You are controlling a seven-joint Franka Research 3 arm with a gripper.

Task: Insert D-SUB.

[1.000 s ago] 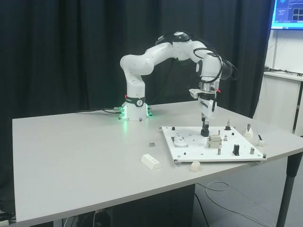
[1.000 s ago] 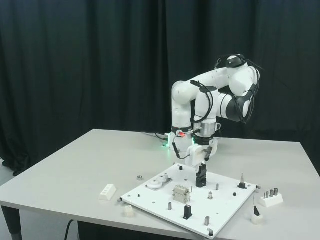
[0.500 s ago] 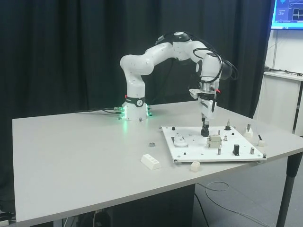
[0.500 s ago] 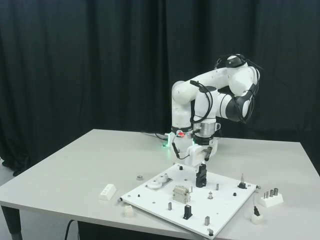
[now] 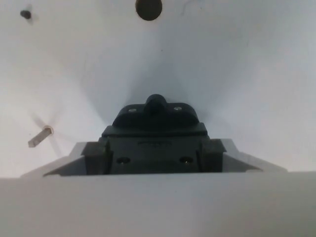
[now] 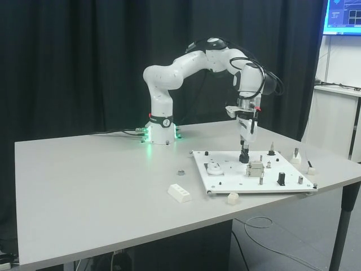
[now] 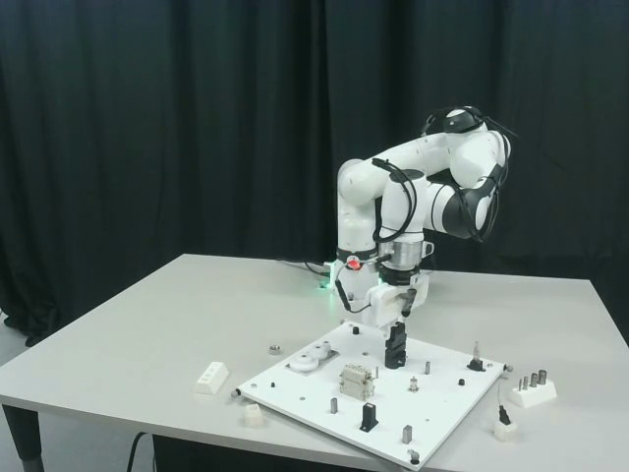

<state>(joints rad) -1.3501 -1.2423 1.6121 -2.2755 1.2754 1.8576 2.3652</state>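
Black D-SUB connector [image 5: 154,136], clamped in my gripper [image 7: 395,356], meets the white board [image 7: 447,398]; seating looks unfinished, I judge.

White arm [image 7: 413,192] bent over a white board [image 7: 378,393] on a grey table [image 7: 147,324], hand [image 7: 395,356] low over the board gripping a black D-SUB connector [image 7: 395,349]. At 9 o'clock from the board, a small white block [image 7: 211,377].
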